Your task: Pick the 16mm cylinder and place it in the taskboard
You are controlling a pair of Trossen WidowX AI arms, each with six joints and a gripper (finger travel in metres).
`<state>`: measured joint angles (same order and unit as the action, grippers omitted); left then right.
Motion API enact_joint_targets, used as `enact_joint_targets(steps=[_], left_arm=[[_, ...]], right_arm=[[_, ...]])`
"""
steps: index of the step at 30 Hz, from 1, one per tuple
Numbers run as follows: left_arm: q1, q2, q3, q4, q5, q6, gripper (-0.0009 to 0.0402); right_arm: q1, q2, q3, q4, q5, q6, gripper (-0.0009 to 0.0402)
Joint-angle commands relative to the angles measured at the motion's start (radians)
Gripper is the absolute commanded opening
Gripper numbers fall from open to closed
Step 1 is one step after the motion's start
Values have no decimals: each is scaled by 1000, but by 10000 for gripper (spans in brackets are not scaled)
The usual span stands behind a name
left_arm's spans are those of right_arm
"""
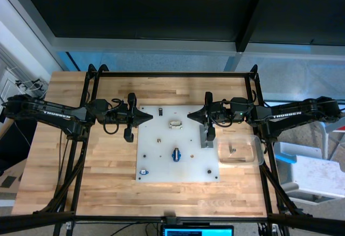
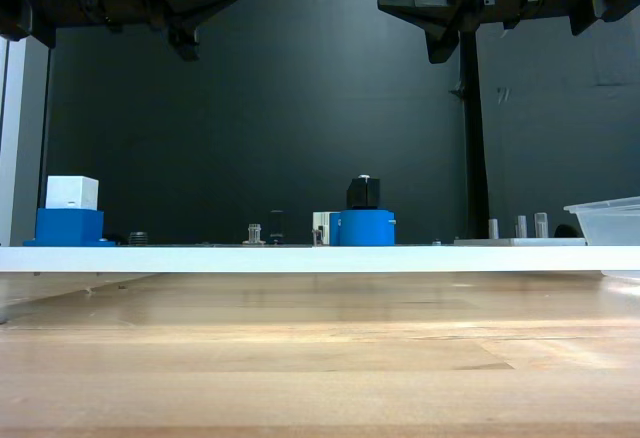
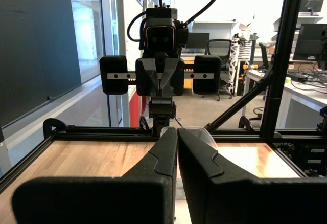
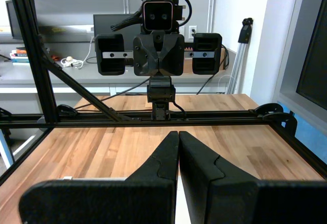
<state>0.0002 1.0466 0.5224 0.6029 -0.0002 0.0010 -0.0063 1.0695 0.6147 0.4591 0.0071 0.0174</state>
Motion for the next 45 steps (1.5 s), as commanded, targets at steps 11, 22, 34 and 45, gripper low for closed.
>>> enact_joint_targets(steps=[11,22,34,45], left_arm=[[0,0,0,0,0,0,0],[0,0,0,0,0,0,0],[0,0,0,0,0,0,0],[0,0,0,0,0,0,0]], right_arm=[[4,0,0,24,-11,31,0],[7,0,43,-124,-52,30,0],[29,2,312,-877,27,119,0],[46,5,477,-1318,27,230,0]])
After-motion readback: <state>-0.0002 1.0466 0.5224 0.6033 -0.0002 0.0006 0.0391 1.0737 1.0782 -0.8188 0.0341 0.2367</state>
